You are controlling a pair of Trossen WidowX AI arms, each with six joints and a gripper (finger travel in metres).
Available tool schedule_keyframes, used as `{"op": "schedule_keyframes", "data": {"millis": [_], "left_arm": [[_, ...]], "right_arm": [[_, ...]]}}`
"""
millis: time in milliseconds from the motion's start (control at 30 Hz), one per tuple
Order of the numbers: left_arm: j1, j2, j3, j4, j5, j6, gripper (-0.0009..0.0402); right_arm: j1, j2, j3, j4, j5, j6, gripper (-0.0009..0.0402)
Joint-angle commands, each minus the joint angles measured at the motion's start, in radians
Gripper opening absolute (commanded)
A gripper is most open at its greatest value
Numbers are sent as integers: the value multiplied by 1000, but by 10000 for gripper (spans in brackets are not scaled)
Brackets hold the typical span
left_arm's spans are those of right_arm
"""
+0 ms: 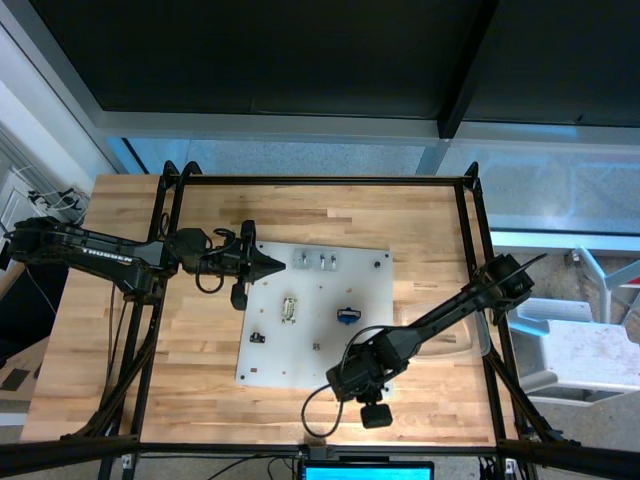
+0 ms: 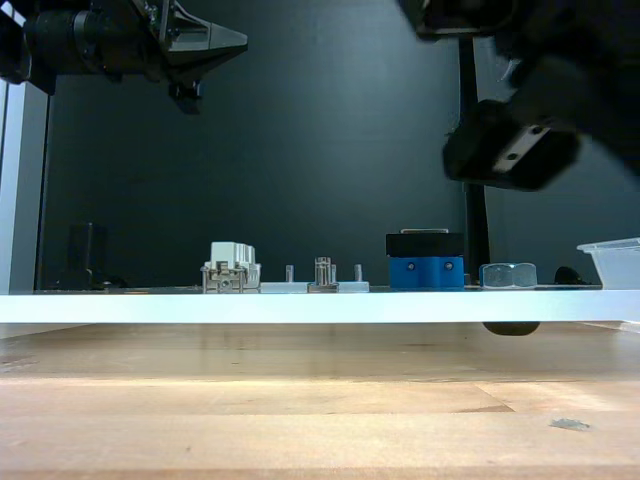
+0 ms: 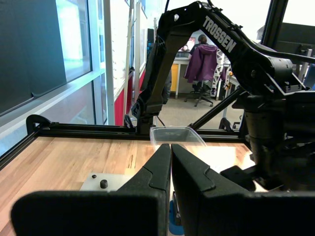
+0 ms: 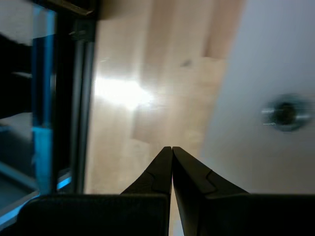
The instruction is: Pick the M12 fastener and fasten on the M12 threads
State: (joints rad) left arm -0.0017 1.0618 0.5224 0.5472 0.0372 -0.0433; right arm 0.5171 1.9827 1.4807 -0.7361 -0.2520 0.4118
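Observation:
The M12 fastener (image 4: 285, 113) is a small silver ring with a dark centre, standing on the white board (image 4: 266, 162) and seemingly on its stud. The low view shows a silvery nut (image 2: 508, 273) low on the board's right with no ribs below it. In the high view the right arm hides that spot. My right gripper (image 4: 172, 147) is shut with nothing between its fingers. It hangs above the board's near right edge (image 1: 352, 385), tips over the wood beside the nut and apart from it. My left gripper (image 3: 171, 145) is shut and empty, parked high over the board's far left (image 1: 280, 266).
A clear tray (image 1: 455, 345) lies on the wood right of the board, under the right arm. A blue block (image 1: 347, 315), a beige connector (image 1: 289, 310) and small silver posts (image 1: 312, 262) stand on the board. Black frame rails (image 1: 480, 260) border the table.

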Motion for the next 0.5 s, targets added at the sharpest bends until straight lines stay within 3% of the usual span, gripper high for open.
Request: {"op": "schedule_keyframes", "data": {"millis": [33, 100, 167, 367, 500], "left_arm": [[0, 0, 0, 0, 0, 0, 0], [0, 0, 0, 0, 0, 0, 0], [0, 0, 0, 0, 0, 0, 0], [0, 0, 0, 0, 0, 0, 0], [0, 0, 0, 0, 0, 0, 0]], "right_arm": [[1, -7, 2, -20, 46, 2, 0], [1, -8, 2, -20, 63, 3, 0], [2, -13, 2, -20, 104, 3, 0], [2, -19, 2, -26, 297, 39, 0], [3, -6, 0, -39, 325, 72, 0]]}}
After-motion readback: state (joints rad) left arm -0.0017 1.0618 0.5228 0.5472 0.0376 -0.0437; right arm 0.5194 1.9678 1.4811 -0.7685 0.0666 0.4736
